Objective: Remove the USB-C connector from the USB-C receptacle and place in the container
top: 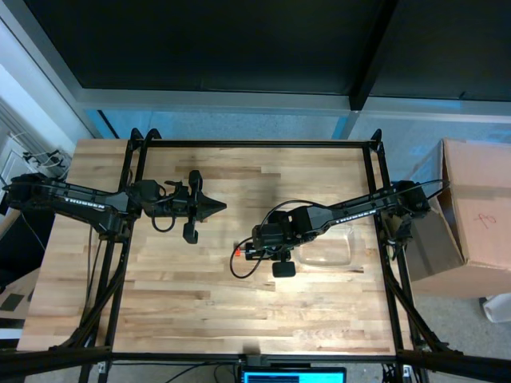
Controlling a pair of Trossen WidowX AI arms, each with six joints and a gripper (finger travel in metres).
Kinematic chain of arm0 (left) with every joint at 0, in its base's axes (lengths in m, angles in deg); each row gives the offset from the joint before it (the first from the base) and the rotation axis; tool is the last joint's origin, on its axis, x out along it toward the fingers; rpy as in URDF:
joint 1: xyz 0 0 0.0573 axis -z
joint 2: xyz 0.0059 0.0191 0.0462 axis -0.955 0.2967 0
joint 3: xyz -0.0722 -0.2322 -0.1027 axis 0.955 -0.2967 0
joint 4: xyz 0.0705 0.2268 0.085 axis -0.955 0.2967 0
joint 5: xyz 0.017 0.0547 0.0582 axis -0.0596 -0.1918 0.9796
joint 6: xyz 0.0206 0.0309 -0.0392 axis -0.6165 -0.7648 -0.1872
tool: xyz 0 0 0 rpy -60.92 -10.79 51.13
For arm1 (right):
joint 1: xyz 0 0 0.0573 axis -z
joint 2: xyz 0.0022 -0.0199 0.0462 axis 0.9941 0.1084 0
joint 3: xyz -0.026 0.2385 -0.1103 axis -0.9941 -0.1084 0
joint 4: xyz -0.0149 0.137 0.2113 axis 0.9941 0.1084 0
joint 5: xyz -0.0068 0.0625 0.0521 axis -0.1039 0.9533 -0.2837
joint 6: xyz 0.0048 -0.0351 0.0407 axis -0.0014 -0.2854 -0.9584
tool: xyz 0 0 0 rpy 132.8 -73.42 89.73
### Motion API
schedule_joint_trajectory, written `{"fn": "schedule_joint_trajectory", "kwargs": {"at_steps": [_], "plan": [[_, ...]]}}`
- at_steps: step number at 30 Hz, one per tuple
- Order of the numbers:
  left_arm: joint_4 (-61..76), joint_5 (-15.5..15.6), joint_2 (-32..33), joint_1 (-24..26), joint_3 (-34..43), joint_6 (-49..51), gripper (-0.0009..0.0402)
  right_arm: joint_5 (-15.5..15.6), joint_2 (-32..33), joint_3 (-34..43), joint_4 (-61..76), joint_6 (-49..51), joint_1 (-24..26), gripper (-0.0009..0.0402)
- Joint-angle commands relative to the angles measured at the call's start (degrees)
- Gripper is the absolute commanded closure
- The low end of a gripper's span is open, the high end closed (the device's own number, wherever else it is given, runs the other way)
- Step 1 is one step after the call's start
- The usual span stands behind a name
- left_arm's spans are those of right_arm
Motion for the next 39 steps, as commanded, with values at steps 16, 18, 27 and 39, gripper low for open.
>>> {"fn": "schedule_joint_trajectory", "kwargs": {"at_steps": [16, 18, 27, 39], "plan": [[0.0, -0.02, 0.02, -0.02, 0.0, 0.0, 0.0393, -0.22, -0.04, 0.11, 0.39, 0.09, 0.09, 0.0393], [-0.02, -0.02, 0.02, 0.0, 0.0, 0.0, 0.0393, -0.57, -0.15, 0.31, 0.44, 0.09, 0.07, 0.0393], [-0.02, -0.02, 0.02, -0.02, 0.0, 0.0, 0.0393, -1.53, -1.14, 1.33, 1.88, 0.2, -0.02, 0.0393], [-0.02, 0.0, 0.02, -0.02, 0.0, 0.0, 0.0393, -1.57, -1.66, 7.89, 6.25, 0.17, -0.11, 0.0393]]}}
